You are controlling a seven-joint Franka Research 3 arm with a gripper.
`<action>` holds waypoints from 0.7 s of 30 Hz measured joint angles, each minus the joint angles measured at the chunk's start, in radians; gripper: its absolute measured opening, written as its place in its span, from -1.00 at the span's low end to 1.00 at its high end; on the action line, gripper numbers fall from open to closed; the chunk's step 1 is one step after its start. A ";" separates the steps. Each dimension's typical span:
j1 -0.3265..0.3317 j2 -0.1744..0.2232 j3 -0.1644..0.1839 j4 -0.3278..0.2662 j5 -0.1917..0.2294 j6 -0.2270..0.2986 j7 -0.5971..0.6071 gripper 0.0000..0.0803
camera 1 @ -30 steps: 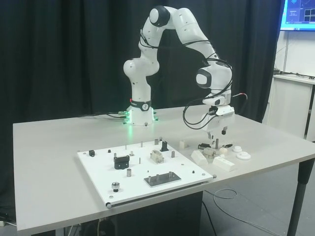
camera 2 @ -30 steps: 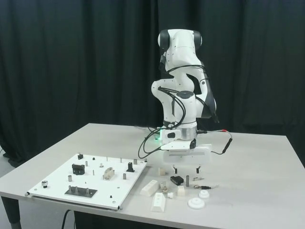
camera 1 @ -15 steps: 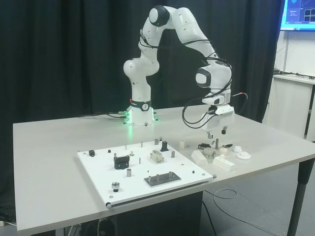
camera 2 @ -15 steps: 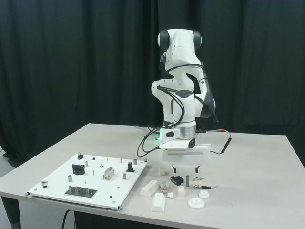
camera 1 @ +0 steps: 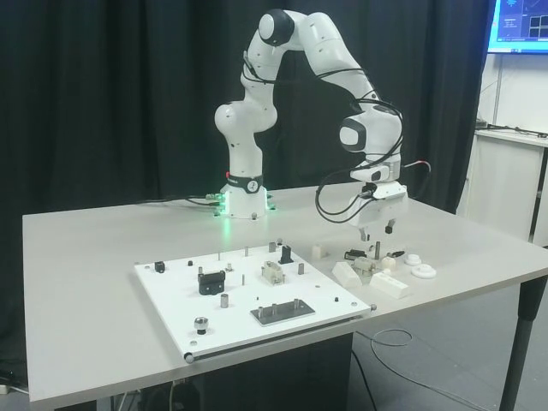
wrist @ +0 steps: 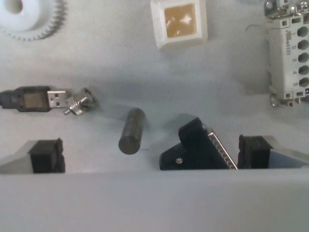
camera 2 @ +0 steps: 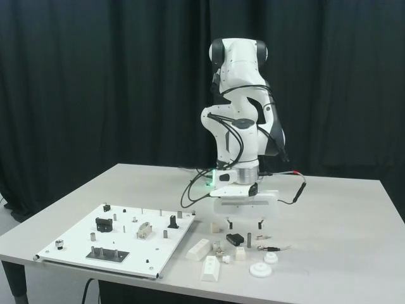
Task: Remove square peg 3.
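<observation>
One upright grey peg (wrist: 132,131) stands on the grey table (camera 1: 77,257), right in the loose parts beside the white board (camera 2: 76,253) and not on the board itself. Seen from the wrist it looks round, a plain dark cylinder, so whether this is square peg 3 I cannot tell. The gripper (camera 2: 244,223) hangs just above it, fingers spread wide, one black fingertip (wrist: 47,154) on each side and nothing between them but air. It touches nothing.

Just beside the peg sits a black connector (wrist: 198,147) with a metal face, tilted, near the far fingertip. On the other side lies a small metal fitting (wrist: 78,104), and next to that a USB plug (wrist: 31,98) on its black cable. Further out, a small white block (wrist: 179,21) with a clear window, a white gear (wrist: 30,18), and a grey terminal strip (wrist: 290,50) with a row of round holes.

From the first room view, the white arm (camera 1: 321,64) bends over from its base, where a green light (camera 1: 221,204) glows. The board holds several small black and metal fixtures, well apart from the gripper.
</observation>
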 joint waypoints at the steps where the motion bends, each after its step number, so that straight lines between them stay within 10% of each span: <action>1: 0.000 0.000 -0.001 0.000 0.000 0.000 0.000 0.99; 21: 0.000 0.000 -0.018 0.006 0.000 0.000 0.000 0.99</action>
